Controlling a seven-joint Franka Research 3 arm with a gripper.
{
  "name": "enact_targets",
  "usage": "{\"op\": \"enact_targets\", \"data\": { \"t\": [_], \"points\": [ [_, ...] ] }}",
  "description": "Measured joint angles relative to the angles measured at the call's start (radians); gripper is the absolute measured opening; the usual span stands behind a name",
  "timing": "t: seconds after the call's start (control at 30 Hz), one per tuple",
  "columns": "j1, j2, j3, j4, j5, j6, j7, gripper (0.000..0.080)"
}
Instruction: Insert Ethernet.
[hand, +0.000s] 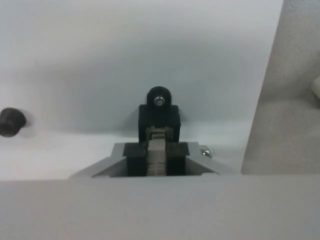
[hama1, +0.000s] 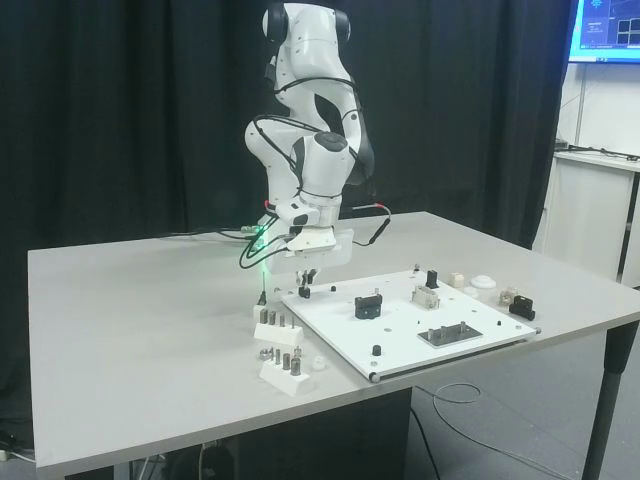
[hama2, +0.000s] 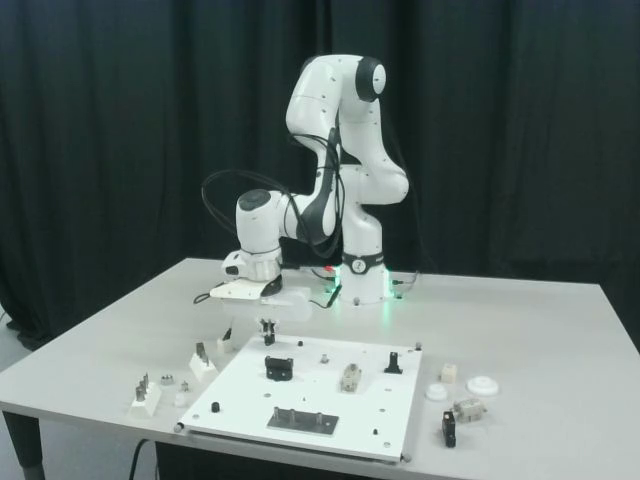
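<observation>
In the wrist view my gripper (hand: 156, 159) is shut on a light grey Ethernet plug (hand: 156, 152), held upright between the two black fingers (hand: 132, 157). Directly under the plug sits a black socket block (hand: 159, 119) with a screw at its far end, mounted on the white board (hand: 75, 75). The plug's tip is at the block's opening; I cannot tell how deep it sits. In the first room view the gripper (hama1: 303, 280) hangs low over the far left corner of the board (hama1: 400, 330). The second room view shows the gripper (hama2: 267, 330) at that same corner.
A black knob (hand: 10, 121) stands on the board beside the socket. The board also carries a black holder (hama1: 367, 305), a grey metal plate (hama1: 447, 335) and a black post (hama1: 432, 279). White peg stands (hama1: 277, 318) lie off its left edge, loose small parts (hama1: 482, 283) off its right.
</observation>
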Motion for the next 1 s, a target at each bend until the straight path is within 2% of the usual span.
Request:
{"op": "enact_targets", "data": {
  "t": [1.0],
  "points": [
    [0.000, 0.000, -0.001, -0.004, 0.009, 0.011, -0.009, 0.0075]
  ]
}}
